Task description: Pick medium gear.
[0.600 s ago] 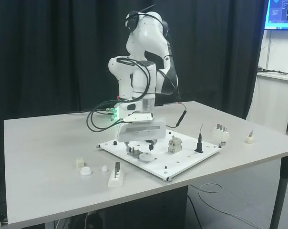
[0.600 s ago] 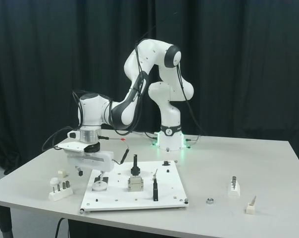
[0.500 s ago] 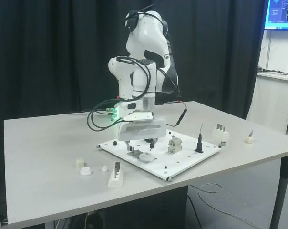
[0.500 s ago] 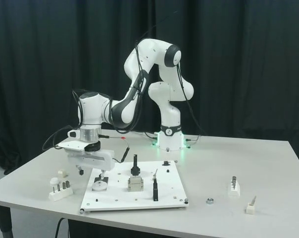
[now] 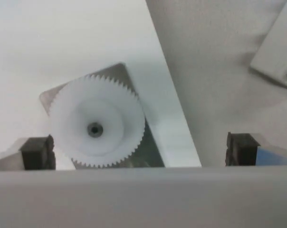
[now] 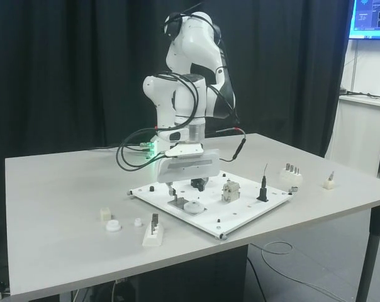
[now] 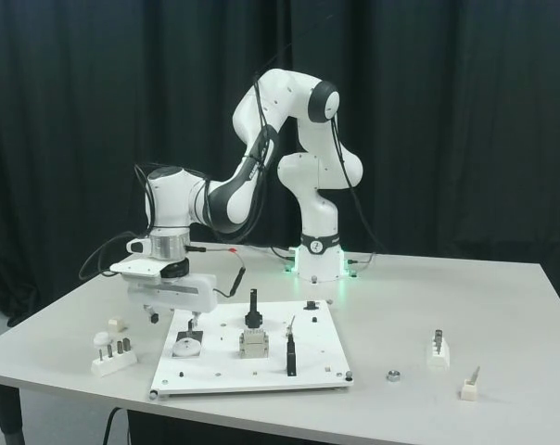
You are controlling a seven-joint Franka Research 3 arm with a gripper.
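- Black curtains back the grey desk (image 6: 64, 189); the white medium gear (image 5: 97, 128) lies flat on a metal plate at the white board's (image 7: 261, 371) edge.
- Likely light, stiff plastic; toothed rim gives grip, so pinch across it.
- Gripper (image 5: 138, 151) jaws spread wide, empty, above it.

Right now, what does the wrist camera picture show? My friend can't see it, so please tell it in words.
A white round plastic gear with fine teeth sits on a grey metal plate on the white flat board, near the board's edge beside the grey table. The end effector is open, its two black fingertips wide apart, the gear next to one of them.
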